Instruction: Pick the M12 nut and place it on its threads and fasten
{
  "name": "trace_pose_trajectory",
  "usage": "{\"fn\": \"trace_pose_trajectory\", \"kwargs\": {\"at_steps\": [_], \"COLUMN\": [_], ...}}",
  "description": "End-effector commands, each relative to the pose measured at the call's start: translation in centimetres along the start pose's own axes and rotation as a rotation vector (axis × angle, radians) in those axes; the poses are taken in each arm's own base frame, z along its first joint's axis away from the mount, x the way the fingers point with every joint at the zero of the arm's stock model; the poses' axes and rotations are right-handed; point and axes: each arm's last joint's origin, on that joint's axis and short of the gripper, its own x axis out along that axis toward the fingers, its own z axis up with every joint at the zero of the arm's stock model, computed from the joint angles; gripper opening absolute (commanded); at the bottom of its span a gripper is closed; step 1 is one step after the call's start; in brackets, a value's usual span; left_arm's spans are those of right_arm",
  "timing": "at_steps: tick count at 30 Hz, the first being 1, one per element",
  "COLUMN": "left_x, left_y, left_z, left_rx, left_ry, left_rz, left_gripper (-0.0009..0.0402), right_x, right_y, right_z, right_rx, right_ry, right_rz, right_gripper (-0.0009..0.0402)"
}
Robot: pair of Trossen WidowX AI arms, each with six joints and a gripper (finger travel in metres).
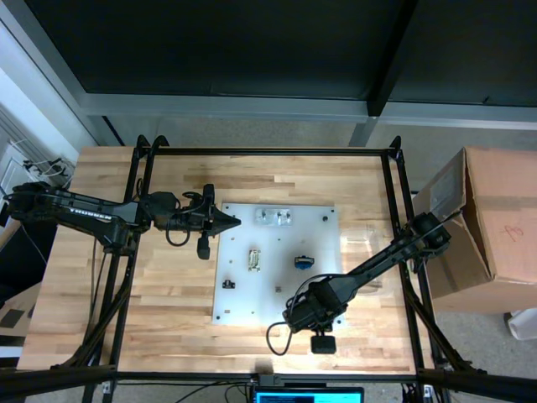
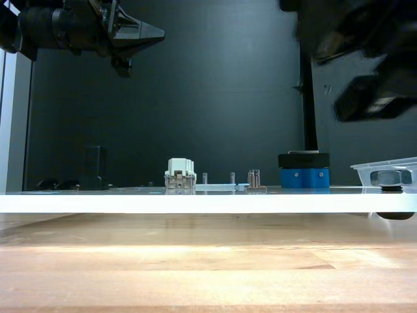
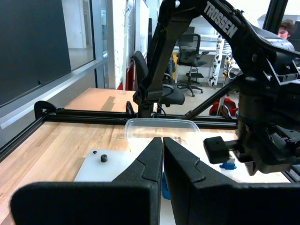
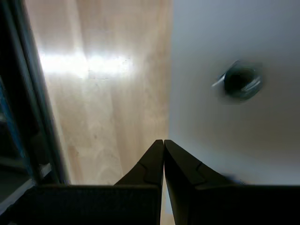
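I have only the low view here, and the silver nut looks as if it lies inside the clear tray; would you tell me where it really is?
Observer: The right wrist view looks down on the nut. It sits on the white board, on its stud, with a dark centre showing.
Operator: Thank you. Is the right gripper holding anything?
Observer: No. The right gripper has its fingers pressed together with nothing between them, and it is apart from the nut.
Operator: And over what does the left gripper hang?
Observer: In the high view the left gripper hangs over the board's far left corner. The left wrist view shows it shut and empty.
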Motion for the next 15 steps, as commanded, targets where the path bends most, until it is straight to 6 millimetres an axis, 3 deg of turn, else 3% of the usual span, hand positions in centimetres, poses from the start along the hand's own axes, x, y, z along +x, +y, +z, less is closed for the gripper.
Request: {"fn": "trace_pose_trajectory", "kwargs": {"at_steps": [1, 8, 15], "left_x": [0.0, 0.0, 0.0], "left_y": [0.01, 0.01, 0.02], "left_z": [-0.01, -0.18, -0.2], "left_rx": [0.0, 0.0, 0.0], "left_ry": [0.002, 0.021, 0.022], "left_rz": [0.0, 0.001, 0.001], "left_gripper": [0.0, 0.0, 0.0], "right_x": [-0.17, -0.74, 0.02], "right_y": [-0.22, -0.61, -0.5], "right_z": [0.04, 0.2, 0.58], "right_rx": [0.007, 0.055, 0.059], "right_ry": [-0.033, -0.127, -0.147], "right_rz": [-0.067, -0.217, -0.218], "right_gripper": [0.0, 0.0, 0.0]}}
